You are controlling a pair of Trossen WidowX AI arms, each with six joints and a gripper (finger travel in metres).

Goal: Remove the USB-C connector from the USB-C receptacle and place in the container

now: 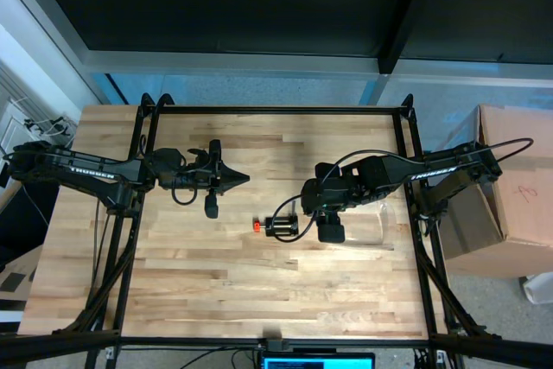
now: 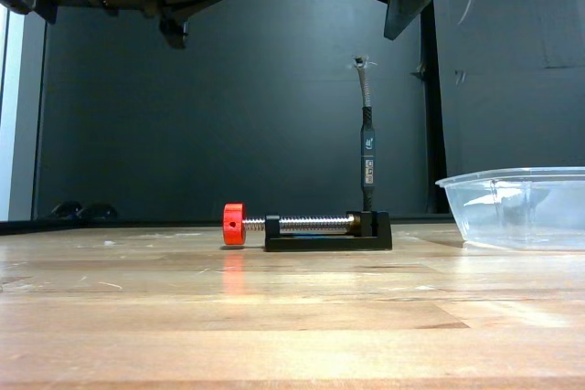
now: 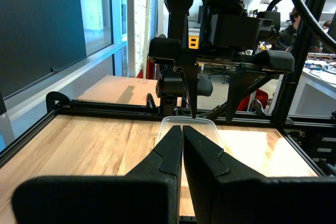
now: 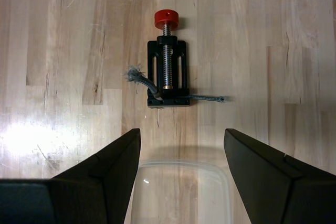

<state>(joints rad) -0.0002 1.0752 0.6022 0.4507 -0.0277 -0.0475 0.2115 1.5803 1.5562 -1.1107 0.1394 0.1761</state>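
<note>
Wooden tabletop (image 1: 216, 283) carries a small black vise (image 2: 329, 230) near its middle, with the red knob (image 2: 234, 224) turned toward the left edge; a clear container (image 2: 512, 212) stands just beside the vise, on the side of the right edge.

The connector (image 2: 368, 157) is in its seat at the vise's container end; it stands upright there, with a short frayed cable on top; how deep it sits in the receptacle I cannot tell, because the vise hides that part.

The right gripper (image 4: 182, 135) hangs well above the vise and the container's near rim, pointing down; its jaws are spread wide and grasp nothing.
The left gripper (image 3: 182, 132) is high over the left half of the tabletop, pointing toward the right arm; its jaws are pressed together with nothing between them.

By my judgement the task is at the approach step; the connector is not yet taken.
The next move asks the right gripper to come down with one jaw on each side of the connector's stiff body, not on the frayed cable; then to clench, and to pull straight up along the connector's axis, since a slanted pull could bind it in the receptacle; the container is close, so the carry toward the right edge would be short.
</note>
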